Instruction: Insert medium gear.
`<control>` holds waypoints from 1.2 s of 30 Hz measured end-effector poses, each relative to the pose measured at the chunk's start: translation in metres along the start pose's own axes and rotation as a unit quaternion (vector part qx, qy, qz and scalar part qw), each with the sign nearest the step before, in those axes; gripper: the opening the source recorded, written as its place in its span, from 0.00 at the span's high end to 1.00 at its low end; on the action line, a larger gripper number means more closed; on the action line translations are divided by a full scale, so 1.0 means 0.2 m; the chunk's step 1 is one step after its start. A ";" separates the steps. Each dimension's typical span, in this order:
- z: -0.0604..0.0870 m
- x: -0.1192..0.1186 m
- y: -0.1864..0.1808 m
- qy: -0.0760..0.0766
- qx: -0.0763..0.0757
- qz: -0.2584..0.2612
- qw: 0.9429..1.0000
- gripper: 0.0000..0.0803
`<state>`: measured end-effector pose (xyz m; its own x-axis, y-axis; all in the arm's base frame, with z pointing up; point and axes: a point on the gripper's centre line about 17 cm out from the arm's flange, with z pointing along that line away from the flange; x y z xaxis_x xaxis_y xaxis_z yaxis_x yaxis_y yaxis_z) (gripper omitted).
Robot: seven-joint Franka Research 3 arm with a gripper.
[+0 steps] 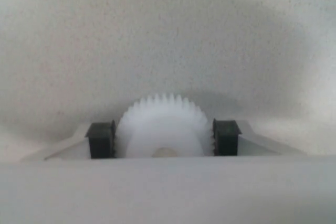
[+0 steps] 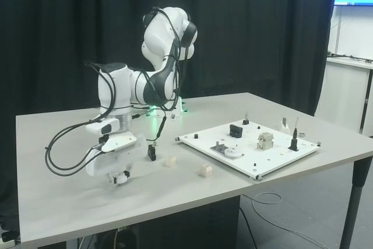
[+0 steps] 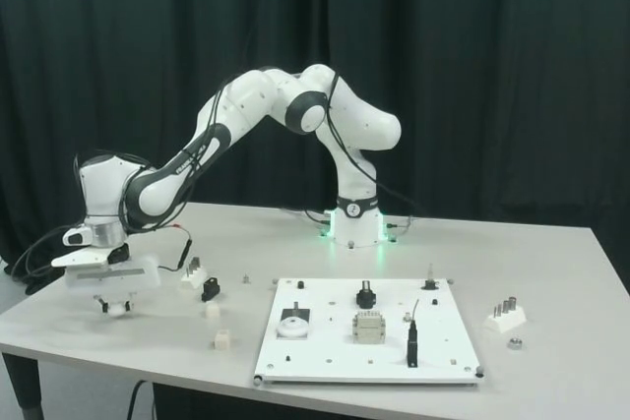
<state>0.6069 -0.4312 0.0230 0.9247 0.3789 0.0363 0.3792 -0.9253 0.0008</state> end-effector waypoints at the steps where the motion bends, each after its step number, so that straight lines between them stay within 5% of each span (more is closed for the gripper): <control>1: -0.01 0.00 0.00 0.000 0.001 0.000 1.000 0.51; 26: -0.06 0.02 0.00 -0.002 0.008 -0.001 1.000 0.51; 36: -0.05 0.05 -0.10 -0.004 0.039 0.007 0.999 0.51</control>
<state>0.6073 -0.4088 0.0342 0.9301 0.3663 0.0270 0.3672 -0.9268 -0.0785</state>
